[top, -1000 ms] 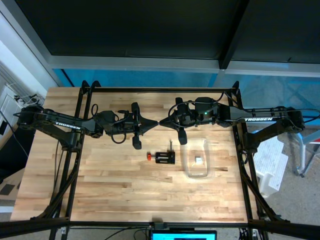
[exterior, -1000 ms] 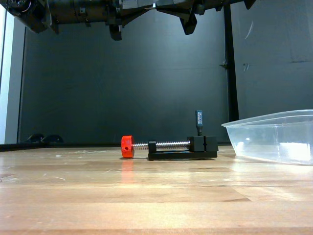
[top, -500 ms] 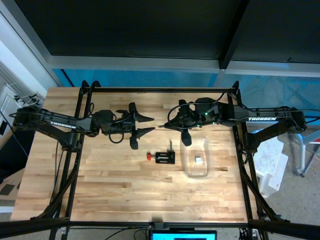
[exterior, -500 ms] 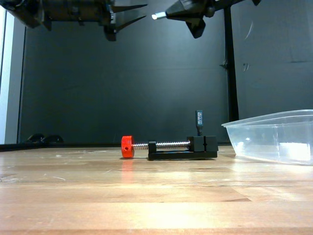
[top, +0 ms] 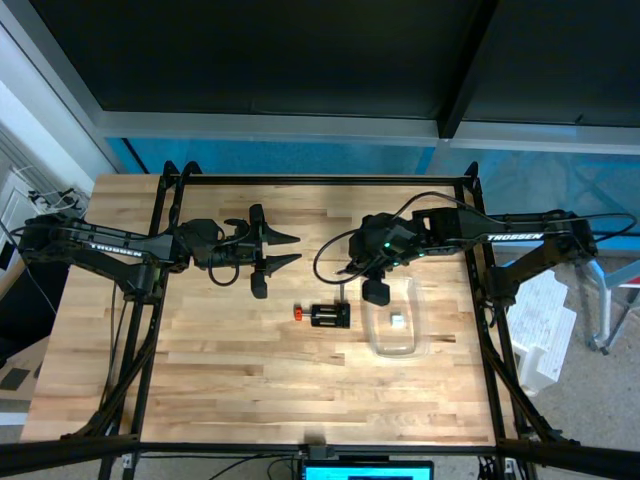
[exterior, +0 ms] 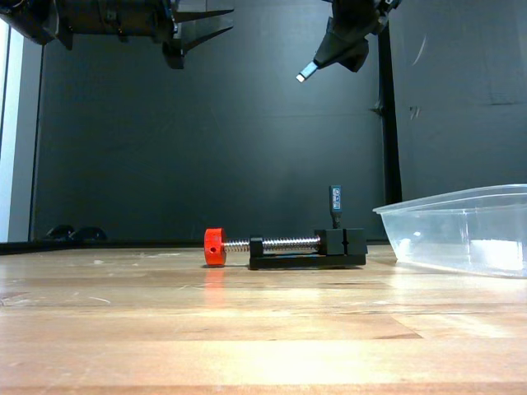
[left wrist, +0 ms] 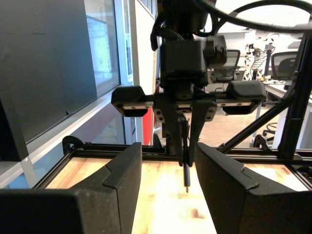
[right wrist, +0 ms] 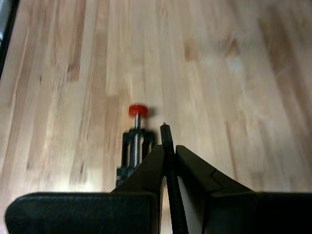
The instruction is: Pick the usb-c connector and install on the hub
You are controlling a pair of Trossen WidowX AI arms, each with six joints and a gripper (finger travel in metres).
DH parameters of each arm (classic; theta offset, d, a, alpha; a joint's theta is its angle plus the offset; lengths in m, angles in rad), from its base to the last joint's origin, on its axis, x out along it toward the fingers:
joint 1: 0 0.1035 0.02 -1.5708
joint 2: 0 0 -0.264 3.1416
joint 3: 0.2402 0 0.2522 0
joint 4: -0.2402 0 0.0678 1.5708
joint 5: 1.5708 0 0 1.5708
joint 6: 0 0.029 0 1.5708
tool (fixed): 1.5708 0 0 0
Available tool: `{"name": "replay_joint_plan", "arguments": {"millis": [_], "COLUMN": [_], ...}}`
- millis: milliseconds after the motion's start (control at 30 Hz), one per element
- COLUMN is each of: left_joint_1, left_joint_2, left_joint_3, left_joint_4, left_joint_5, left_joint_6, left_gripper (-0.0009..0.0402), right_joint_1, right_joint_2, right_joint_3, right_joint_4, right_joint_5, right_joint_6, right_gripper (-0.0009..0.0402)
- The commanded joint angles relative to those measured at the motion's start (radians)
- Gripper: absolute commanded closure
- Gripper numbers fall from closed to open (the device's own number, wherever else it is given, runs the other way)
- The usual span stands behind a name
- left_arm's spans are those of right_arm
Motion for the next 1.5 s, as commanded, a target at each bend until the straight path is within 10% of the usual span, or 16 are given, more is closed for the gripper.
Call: {"name": "replay_joint_plan", "arguments": {"millis": [33,1500], "left_joint_1": [0.000,0.001], "left_joint_2": [0.001,0.001], "left_joint_3": [0.000,0.000], "left_joint_4": [0.003,0.002], "left_joint_5": [0.013,0.012], "left_joint_6": [0.000,0.001], "left_gripper": [0.0254,0.0257], "right_joint_1": [0.011,0.141], "right_joint_2": [0.047,0.540], "right_joint_3": [0.057,0.426], "right_joint_4": [-0.090,-0.513], "right_joint_5": [0.001,0.048], "right_joint_6": [0.008,0.164], "right_gripper": [0.0393,0.0393]}}
